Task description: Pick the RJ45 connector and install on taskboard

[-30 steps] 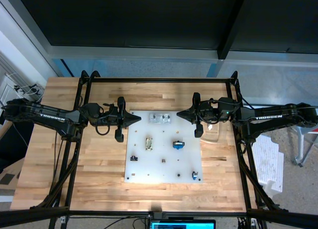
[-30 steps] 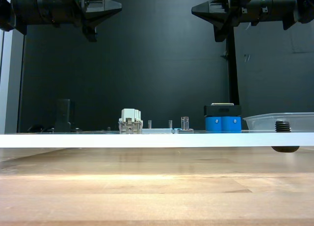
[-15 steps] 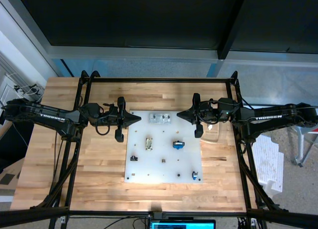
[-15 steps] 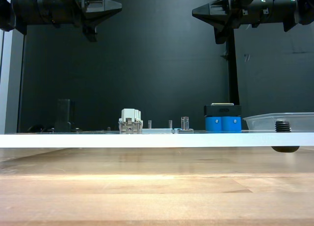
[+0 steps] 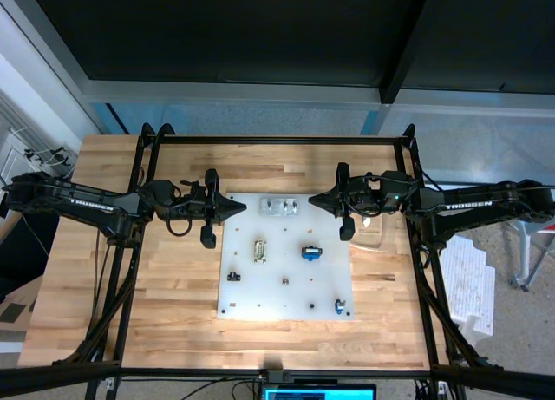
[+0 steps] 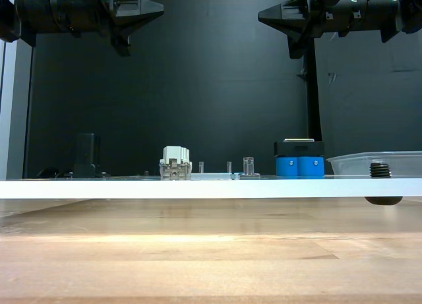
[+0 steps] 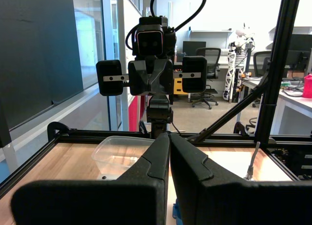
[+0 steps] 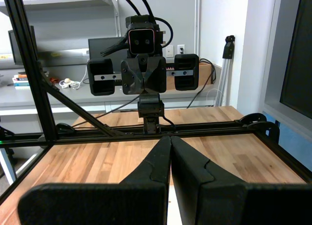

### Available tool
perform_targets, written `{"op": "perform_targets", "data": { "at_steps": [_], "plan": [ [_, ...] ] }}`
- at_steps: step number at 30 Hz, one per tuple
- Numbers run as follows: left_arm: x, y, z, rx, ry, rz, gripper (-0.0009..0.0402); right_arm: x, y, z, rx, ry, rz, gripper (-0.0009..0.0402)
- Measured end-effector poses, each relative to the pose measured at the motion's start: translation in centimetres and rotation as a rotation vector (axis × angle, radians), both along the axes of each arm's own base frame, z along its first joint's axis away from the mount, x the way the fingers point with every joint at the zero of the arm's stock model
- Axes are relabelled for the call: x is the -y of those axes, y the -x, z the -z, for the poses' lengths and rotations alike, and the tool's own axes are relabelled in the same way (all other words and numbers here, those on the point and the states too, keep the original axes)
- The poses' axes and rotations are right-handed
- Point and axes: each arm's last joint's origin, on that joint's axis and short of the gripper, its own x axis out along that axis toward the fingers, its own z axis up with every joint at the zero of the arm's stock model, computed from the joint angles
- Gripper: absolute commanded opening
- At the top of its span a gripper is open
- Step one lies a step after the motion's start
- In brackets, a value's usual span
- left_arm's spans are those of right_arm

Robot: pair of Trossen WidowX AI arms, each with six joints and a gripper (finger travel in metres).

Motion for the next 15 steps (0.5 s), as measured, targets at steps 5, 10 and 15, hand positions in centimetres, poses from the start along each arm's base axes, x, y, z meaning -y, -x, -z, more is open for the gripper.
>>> {"op": "perform_targets", "data": {
  "at_steps": [5,10,15],
  "plan": [
    [0.0,0.0,0.0,0.0,0.0,0.0,0.0,-0.04,-0.01,0.05,-0.006,0.014,-0.002,0.0],
    [0.0,0.0,0.0,0.0,0.0,0.0,0.0,-0.07,-0.01,0.05,-0.006,0.019,-0.003,0.0],
    [0.0,0.0,0.02,-0.001,0.0,0.0,0.0,-0.09,-0.02,0.02,-0.005,0.023,-0.004,0.0]
  ]
}}
